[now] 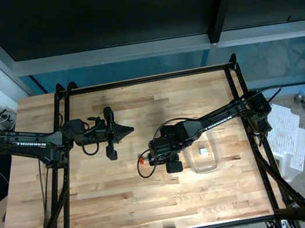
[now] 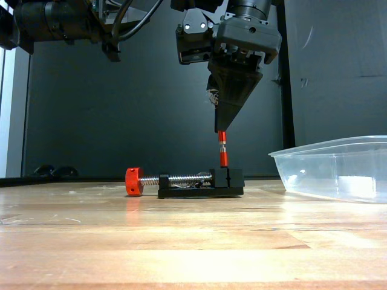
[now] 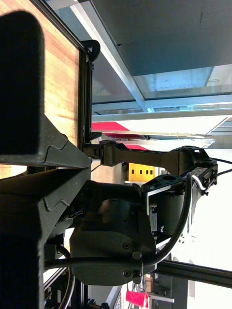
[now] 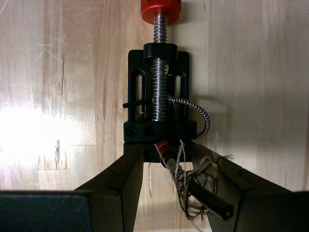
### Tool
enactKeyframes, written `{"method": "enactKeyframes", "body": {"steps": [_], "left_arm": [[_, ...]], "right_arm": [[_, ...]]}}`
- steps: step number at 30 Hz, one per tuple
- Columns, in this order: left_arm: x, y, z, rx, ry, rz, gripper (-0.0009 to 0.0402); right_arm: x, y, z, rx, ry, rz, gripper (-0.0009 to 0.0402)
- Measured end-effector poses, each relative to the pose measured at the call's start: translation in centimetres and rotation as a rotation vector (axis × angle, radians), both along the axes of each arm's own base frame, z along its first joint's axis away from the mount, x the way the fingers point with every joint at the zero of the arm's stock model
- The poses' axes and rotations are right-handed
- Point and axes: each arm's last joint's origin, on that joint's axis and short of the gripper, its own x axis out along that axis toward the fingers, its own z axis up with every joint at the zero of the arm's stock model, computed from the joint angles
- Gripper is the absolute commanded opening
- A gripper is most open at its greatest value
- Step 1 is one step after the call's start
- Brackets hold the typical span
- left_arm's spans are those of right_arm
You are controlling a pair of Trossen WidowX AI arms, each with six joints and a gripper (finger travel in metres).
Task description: Pick the rca connector and install on the hub
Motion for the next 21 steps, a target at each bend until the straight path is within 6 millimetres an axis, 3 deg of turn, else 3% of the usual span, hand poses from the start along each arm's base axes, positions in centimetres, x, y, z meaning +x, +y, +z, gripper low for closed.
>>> {"method": "enactKeyframes", "body": {"steps": [6, 21], "left_arm": [[0.00, 0.00, 0.00, 0.000, 0.000, 0.000, 0.0000], [0.00, 0.00, -0.01, 0.000, 0.000, 0.000, 0.0000]], "right_arm": [[0.01, 0.00, -0.01, 0.000, -0.001, -0.001, 0.0126], [-0.08, -0.01, -0.24, 0.005, 0.008, 0.002, -0.0003]]}}
